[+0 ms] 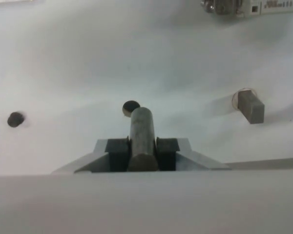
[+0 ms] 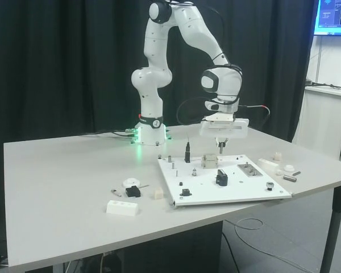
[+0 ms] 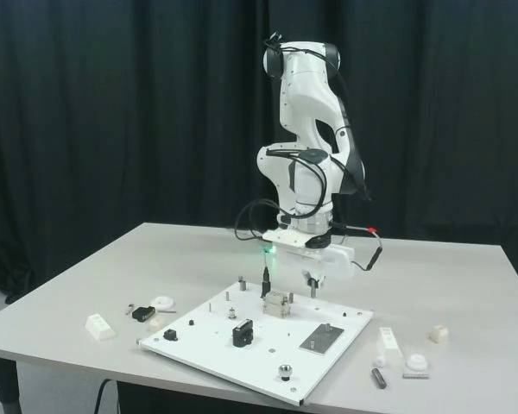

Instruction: Place round peg 3.

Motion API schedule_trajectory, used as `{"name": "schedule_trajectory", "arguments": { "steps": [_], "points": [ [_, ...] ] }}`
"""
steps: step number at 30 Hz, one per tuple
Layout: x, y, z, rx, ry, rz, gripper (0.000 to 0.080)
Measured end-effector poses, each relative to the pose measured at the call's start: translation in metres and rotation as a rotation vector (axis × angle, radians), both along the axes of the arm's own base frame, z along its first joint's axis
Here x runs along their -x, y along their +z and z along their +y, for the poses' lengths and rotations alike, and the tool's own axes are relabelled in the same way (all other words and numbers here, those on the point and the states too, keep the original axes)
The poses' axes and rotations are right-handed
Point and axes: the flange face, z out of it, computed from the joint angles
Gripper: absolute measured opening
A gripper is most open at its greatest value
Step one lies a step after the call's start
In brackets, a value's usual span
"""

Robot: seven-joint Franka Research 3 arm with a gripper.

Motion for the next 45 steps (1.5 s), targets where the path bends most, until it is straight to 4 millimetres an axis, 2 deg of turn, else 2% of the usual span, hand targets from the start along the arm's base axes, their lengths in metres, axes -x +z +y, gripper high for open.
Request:
{"name": "schedule_trajectory", "arguments": {
  "steps": [22,27,34,45],
  "points": [
    [0.000,0.000,0.000,0.003,0.004,-0.001,0.0113],
    [0.000,0.001,0.005,0.000,0.013,-0.005,0.0113],
    [0.001,0.007,0.031,-0.021,0.023,-0.022,0.0113],
    [0.006,0.021,0.105,-0.070,-0.003,-0.100,0.0113]
  ]
}}
